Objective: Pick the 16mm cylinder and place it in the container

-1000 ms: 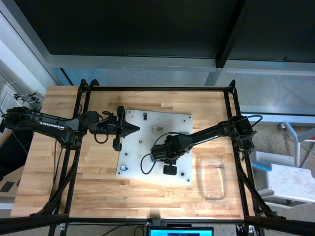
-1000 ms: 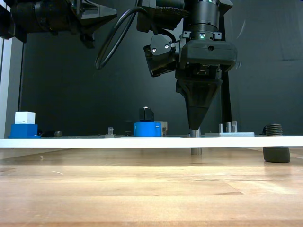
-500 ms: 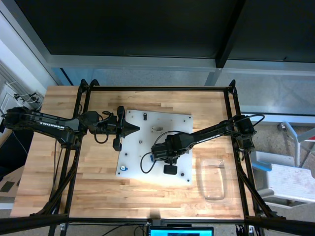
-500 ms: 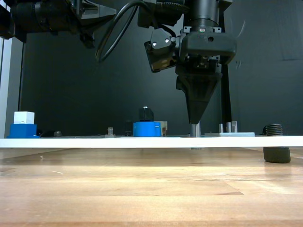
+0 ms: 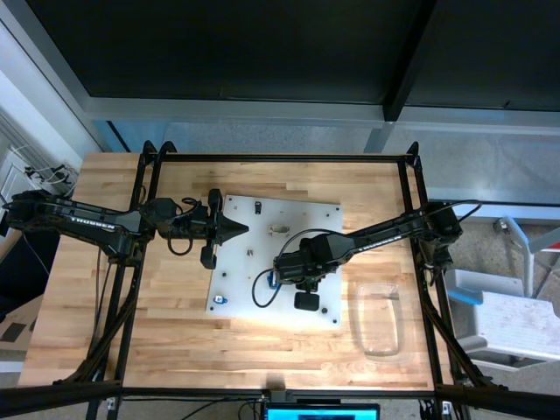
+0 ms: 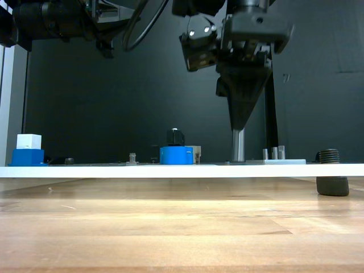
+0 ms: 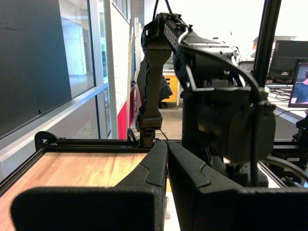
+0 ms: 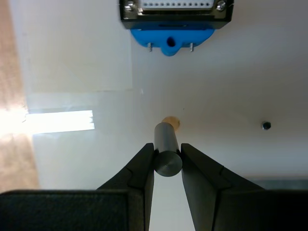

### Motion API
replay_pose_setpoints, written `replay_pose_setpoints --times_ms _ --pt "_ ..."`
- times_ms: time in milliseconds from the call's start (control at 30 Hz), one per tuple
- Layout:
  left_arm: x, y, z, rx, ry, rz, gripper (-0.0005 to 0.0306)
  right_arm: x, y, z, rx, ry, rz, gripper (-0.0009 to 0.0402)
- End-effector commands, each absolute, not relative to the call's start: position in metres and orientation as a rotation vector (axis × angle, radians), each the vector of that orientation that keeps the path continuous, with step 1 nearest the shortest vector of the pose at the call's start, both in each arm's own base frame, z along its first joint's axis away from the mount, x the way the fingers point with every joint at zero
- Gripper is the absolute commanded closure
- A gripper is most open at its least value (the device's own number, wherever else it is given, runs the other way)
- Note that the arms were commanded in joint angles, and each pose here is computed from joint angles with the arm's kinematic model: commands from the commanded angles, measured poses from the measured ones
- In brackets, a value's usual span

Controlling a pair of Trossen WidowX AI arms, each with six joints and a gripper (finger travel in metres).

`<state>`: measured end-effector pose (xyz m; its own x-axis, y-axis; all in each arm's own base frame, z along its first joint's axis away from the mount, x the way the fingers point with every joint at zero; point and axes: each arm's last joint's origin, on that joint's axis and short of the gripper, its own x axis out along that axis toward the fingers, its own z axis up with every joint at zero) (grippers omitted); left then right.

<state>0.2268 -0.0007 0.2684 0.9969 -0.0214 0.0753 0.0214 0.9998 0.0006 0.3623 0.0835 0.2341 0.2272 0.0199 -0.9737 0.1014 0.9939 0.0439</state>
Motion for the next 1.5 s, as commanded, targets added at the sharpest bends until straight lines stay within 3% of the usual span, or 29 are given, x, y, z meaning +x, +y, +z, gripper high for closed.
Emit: replay_pose_setpoints --times_ms 33,500,833,1133,1500 --pt "0.2268 -0.0007 0.2685 0.000 -0.076 -0.022 0.0300 0.359 0.083 0.241 0.104 1.327 -0.063 0.0384" --pt "0.2268 -0.0007 0.2685 0.000 -0.076 -0.022 0.0300 0.337 0.090 0.272 0.194 1.283 -0.105 0.0384" --pt "0.2268 -0.0007 0.2685 0.000 -0.076 -0.022 0.0300 0.322 0.108 0.280 0.243 1.268 -0.135 0.0384" --pt "0.2268 -0.0007 0.2685 0.000 -0.076 -0.022 0.0300 0.308 0.126 0.286 0.172 1.251 -0.115 0.0384" --pt "0.2268 -0.0007 0.2685 0.000 -0.076 -0.022 0.0300 0.284 0.132 0.288 0.162 1.259 -0.090 0.0384"
